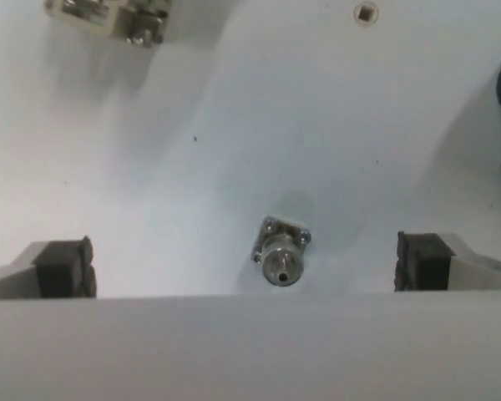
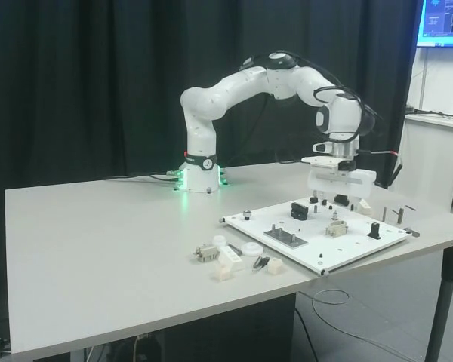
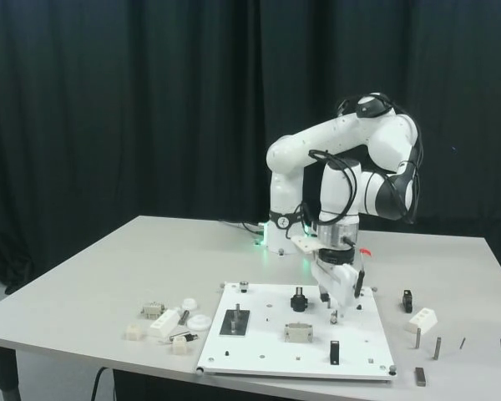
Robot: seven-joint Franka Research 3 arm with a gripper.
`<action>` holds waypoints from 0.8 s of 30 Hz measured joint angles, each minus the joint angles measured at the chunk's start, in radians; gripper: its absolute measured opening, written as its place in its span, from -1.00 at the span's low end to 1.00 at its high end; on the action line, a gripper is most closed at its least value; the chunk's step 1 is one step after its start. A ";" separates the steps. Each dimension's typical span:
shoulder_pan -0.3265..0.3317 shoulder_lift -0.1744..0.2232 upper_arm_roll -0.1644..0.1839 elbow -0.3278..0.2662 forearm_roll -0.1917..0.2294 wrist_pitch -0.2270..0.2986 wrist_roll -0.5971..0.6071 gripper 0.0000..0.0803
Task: Remove BNC.
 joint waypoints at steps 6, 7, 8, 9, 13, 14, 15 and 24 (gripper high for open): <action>-0.004 -0.002 0.022 0.000 0.004 0.011 0.000 0.99; -0.005 -0.002 0.026 0.000 0.004 0.015 0.000 0.99; -0.005 -0.003 0.030 0.000 0.004 0.019 0.000 0.99; -0.005 -0.003 0.033 0.000 0.004 0.022 0.000 0.99; -0.007 -0.003 0.045 -0.001 0.004 0.037 -0.002 0.99; -0.007 -0.003 0.048 -0.001 0.004 0.040 -0.002 0.99; -0.008 -0.003 0.050 -0.001 0.004 0.041 -0.003 0.99; -0.013 -0.009 0.062 -0.003 0.004 0.048 -0.026 0.99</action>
